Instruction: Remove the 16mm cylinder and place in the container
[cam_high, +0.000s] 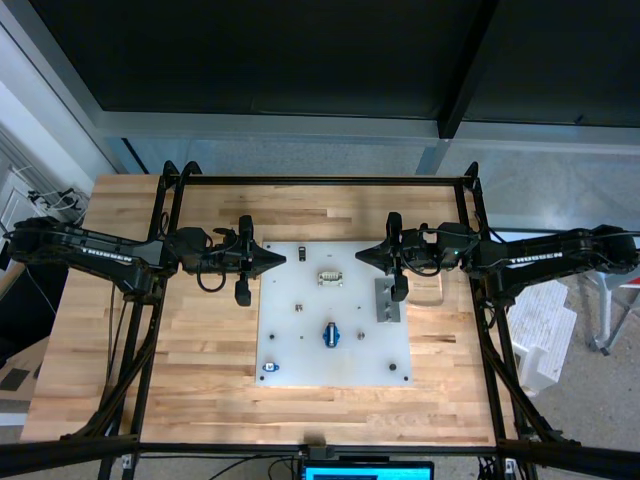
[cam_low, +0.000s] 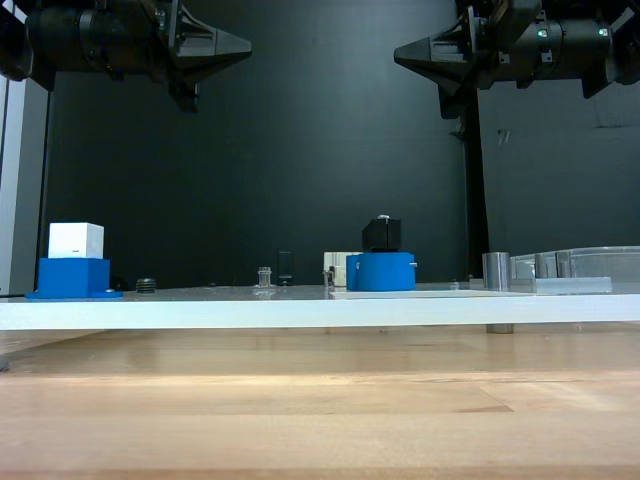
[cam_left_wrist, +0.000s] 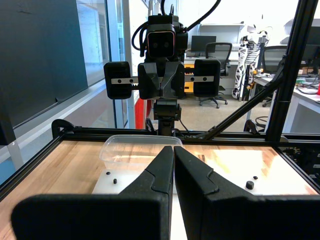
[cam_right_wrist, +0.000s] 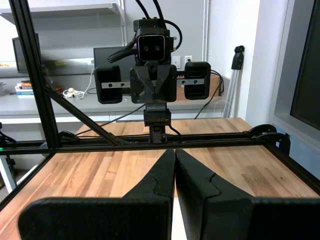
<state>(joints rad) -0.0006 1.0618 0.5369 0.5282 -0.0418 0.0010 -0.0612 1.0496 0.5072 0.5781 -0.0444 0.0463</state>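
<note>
the 16mm cylinder (cam_high: 360, 336) is a short, smooth, silvery metal peg. it stands upright on the white board (cam_high: 300, 350), just beside the blue knob (cam_high: 331, 335) on its right. from bench level the peg's (cam_low: 496, 271) curved side shows a soft sheen.

the container (cam_high: 428, 290) is a shallow, clear plastic tray with rounded corners. it sits on the bench (cam_high: 180, 340) at the board's right edge, just beside the rectangular grey metal block (cam_high: 387, 298). its thin glossy rim (cam_left_wrist: 131, 139) also shows in the left wrist view. the cylinder is apart from it, with the block between them.

the left end effector (cam_high: 278, 258) hangs high over the board's left edge, pointing inward. its matte black, wedge-shaped fingers (cam_left_wrist: 155, 175) are pressed together along a thin seam, with nothing between them. the right end effector (cam_high: 360, 254) hangs high over the far part of the board, facing the left one. its fingers (cam_right_wrist: 160, 175) also meet at a narrow seam and are empty. in the low view both sit well above everything on the board.

the bench is pale butcher-block wood in glued strips, ringed by a black metal frame (cam_high: 320, 181). the board is flat, matte and square. white lettering on the left arm (cam_high: 100, 255) reads "trossen".
</note>
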